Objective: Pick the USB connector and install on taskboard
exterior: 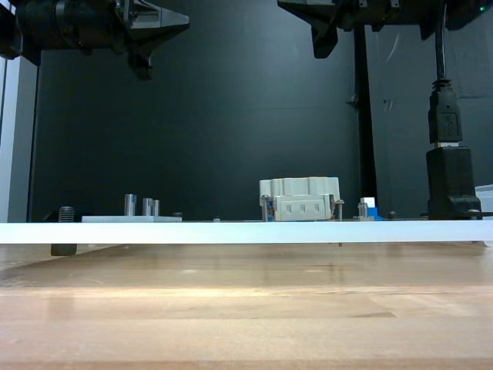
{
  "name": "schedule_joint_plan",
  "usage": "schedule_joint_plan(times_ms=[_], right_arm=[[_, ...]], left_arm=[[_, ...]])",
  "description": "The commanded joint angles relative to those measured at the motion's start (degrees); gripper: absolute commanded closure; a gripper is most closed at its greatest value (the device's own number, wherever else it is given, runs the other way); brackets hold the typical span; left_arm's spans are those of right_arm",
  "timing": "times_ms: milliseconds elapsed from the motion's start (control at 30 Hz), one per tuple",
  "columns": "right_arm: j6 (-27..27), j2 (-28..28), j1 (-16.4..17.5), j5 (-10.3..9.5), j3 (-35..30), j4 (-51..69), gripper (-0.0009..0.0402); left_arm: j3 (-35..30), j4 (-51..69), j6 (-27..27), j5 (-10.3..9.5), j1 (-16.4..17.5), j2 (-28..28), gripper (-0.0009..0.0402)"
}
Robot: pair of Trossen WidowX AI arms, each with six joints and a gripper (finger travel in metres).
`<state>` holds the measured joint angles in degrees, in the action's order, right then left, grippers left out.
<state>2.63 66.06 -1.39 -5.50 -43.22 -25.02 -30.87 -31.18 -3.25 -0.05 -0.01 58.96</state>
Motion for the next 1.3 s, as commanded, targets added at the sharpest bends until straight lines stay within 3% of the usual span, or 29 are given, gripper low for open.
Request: schedule_joint_plan(times_ms=[33,200,300,633,1300], right_arm=[[0.94,0.02,0.02,2.84,1.25,-0.98,0.0393],[-0.35,0.02,0.17,2.93,1.75,-1.03,0.0393],[-0.15,0.02,0.26,4.26,1.99,-1.01,0.0393],[-0.11,0.02,0.31,5.62,3.37,-1.75,0.0393],[-0.24,0.02,0.26,5.51,4.63,-3.19,0.0393]], left_arm=[[-0.02,0.0,0.02,0.0,0.02,0.0,0.0393],[0.0,0.0,0.02,0.0,0.0,0.02,0.0393],[-0.02,0.0,0.02,0.0,0.0,0.0,0.0393],[0.0,0.0,0.02,0.0,0.0,0.0,0.0393],[-0.02,0.0,0.02,0.0,0.0,0.0,0.0393]])
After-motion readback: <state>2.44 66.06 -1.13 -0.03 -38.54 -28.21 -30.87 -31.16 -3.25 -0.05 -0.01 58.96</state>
